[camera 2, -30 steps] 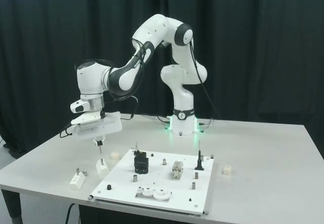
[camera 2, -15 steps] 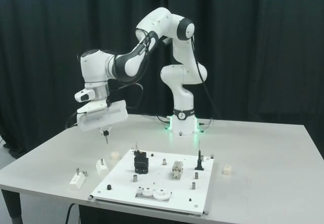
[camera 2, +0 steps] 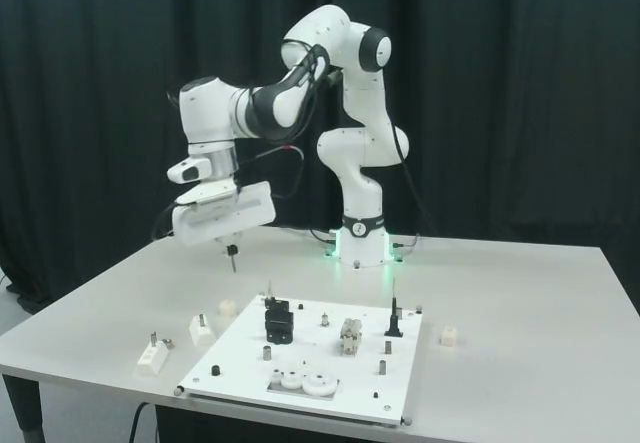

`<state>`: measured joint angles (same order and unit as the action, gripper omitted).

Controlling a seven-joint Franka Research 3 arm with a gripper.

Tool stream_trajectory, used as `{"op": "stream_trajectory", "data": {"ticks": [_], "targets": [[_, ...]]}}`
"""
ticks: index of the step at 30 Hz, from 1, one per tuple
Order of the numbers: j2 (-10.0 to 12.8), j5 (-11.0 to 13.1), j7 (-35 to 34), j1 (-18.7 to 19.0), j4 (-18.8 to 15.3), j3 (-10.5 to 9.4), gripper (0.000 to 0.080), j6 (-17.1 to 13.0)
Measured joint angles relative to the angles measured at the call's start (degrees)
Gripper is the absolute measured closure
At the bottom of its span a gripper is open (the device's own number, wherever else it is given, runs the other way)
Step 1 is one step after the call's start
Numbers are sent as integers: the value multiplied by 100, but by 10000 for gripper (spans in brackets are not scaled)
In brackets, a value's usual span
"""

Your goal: Insert square peg 1.

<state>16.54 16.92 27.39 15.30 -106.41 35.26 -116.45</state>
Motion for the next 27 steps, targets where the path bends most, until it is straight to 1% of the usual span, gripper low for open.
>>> {"op": "stream_trajectory", "data": {"ticks": [8,13,15,18,21,27], "targets": [[-140,-375,0,435,5,-7,779,-5],[-157,-485,0,673,16,-10,779,-16],[-157,-564,33,755,18,-11,779,-18],[-157,-711,275,869,20,-26,779,-18],[-157,-769,512,966,20,-35,779,-18],[-157,-797,820,1086,18,-53,779,-42]]}}
